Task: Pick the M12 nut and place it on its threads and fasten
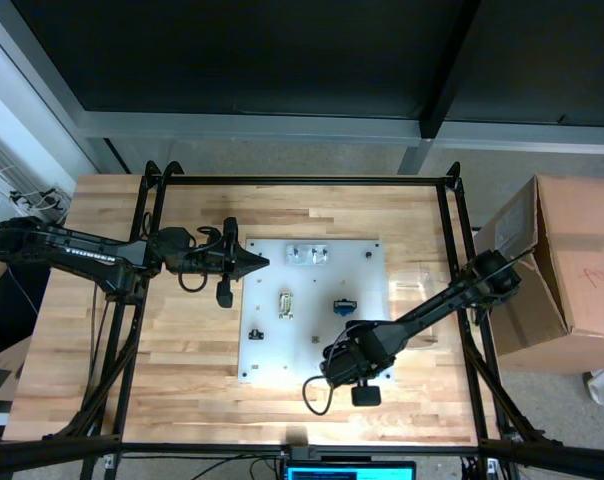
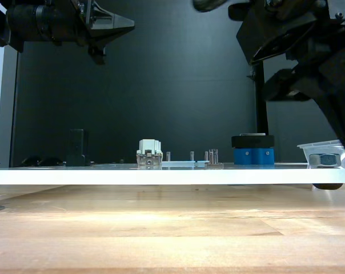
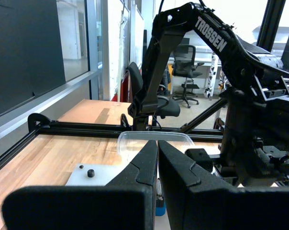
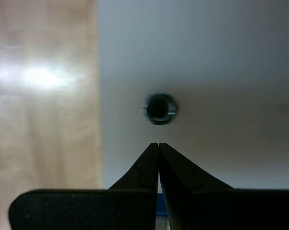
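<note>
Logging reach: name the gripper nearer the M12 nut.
Right. The right gripper hangs shut close above the nut; the left gripper sits shut over the board's far left edge.

Robotics lab: wooden bench, office chair, glazed partition, cardboard box.

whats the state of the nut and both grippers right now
M12 nut: free of both grippers, low on the white board, seemingly on its stud, no ribs showing.
right gripper: fingers shut, holding nothing, above the nut.
left gripper: fingers shut, holding nothing, raised over the board's far left part.
</note>
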Robot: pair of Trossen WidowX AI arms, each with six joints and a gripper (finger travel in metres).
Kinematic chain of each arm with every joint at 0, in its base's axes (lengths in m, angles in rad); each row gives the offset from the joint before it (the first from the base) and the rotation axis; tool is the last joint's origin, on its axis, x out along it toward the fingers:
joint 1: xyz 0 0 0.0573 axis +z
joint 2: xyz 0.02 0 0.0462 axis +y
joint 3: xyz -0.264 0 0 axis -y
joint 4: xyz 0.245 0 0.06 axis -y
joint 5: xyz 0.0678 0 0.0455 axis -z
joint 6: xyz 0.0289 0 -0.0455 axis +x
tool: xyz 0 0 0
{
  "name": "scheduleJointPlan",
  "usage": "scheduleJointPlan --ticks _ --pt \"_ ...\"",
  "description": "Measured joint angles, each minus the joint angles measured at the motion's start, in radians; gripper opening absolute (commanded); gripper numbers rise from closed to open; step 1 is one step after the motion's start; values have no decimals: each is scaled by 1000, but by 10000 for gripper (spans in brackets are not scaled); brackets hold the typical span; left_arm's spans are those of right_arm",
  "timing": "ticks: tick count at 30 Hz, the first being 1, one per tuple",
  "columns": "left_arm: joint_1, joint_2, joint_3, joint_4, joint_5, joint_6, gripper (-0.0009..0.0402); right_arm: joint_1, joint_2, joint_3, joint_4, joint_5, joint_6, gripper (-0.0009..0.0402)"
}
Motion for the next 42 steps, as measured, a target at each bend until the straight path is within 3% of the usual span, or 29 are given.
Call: scheduleJointPlan --ticks 8,17,25,27,30,32,42 --pt "0 0 0 1 0 0 0 -1 -1 0 15 115 8 0" --pt "0 0 0 1 0 0 0 -1 -1 0 42 110 5 0" --pt "0 0 0 1 0 0 0 2 -1 -3 54 37 -19 0" --pt "0 0 0 1 0 0 0 3 -1 -3 62 -25 -25 0" --pt "0 0 0 1 0 0 0 2 -1 -5 77 -182 -45 0" --pt "0 0 0 1 0 0 0 4 -1 -5 72 -228 -53 0" --pt "0 0 0 1 0 0 0 4 -13 -3 44 -172 -44 0"
